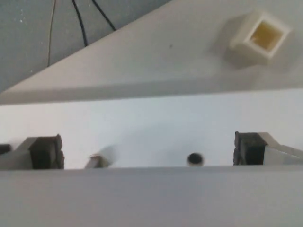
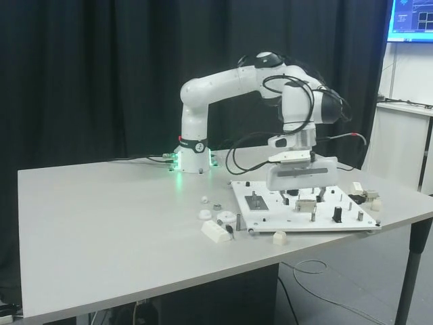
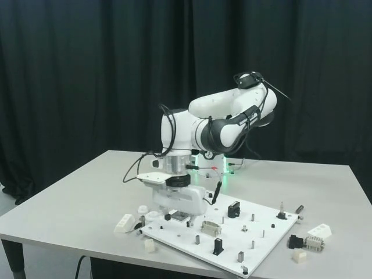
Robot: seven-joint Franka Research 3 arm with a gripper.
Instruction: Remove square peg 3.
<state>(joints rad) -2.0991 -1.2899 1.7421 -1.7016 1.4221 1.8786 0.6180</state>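
The tool (image 1: 149,153) hangs low over the near-left part of the white board (image 3: 256,238), as the second room view frames it, pointing straight down. In the wrist view its two black fingertips (image 1: 47,152) stand wide apart with only bare board between them, so it is open and has hold of nothing.

Just below the tool, the second room view shows a small dark square part (image 3: 180,217) seated in the board. I take this for the peg to be removed, though nothing in the pictures marks which one is number 3. In the wrist view no square peg lies between the fingertips; only a small round hole (image 1: 194,159) and a small grey stub (image 1: 96,161) show there, half hidden by the tool's own body.

Beyond the board's edge, a small white hollow block (image 1: 260,37) sits on the grey counter (image 2: 108,210). Other loose white pieces (image 2: 216,230) lie on the counter to the left of the board in the first room view.

As a judgement, the task is at its approach stage. No grasp has been made and the peg looks to be in its seat. Left to do: line up over it, descend, close, and lift it clear.
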